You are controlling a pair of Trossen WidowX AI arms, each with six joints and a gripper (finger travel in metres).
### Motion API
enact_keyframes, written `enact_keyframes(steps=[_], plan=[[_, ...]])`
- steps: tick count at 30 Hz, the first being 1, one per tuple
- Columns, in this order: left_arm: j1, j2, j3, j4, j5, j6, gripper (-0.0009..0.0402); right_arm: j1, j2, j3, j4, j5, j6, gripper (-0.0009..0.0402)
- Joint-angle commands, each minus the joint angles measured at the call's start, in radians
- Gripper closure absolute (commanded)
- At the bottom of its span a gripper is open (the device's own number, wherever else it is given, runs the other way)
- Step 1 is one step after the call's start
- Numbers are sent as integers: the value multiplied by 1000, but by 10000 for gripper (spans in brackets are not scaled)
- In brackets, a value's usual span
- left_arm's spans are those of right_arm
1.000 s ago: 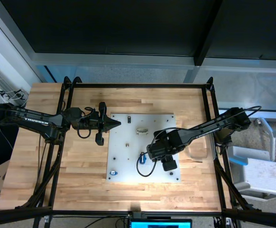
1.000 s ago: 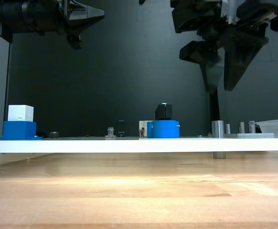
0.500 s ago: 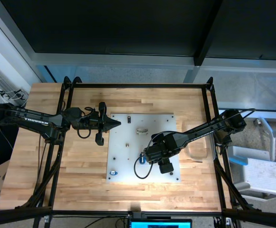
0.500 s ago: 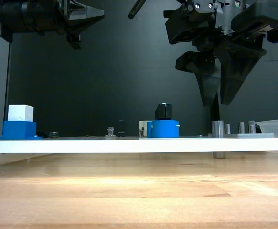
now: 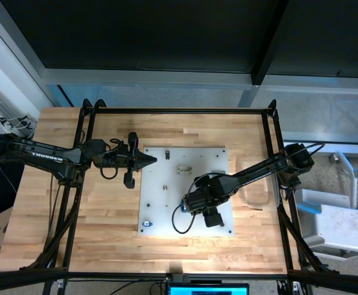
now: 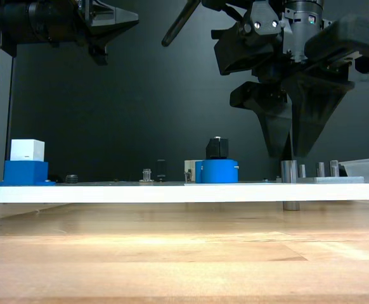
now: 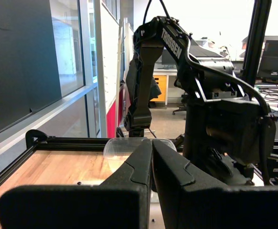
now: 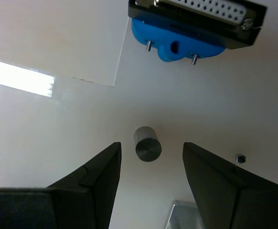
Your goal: Pick the 16mm cylinder and place it in the container
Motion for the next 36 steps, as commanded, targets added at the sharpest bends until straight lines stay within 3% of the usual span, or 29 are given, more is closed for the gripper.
enact_keyframes(steps=[1, 15, 36], plan=[[0, 0, 0, 0, 0, 0, 393, 0, 12, -5, 3, 0, 0, 215], [0, 0, 0, 0, 0, 0, 393, -1, 17, -39, 47, 1, -2, 222], [0, 0, 0, 0, 0, 0, 393, -1, 14, -57, 68, 1, -4, 313]])
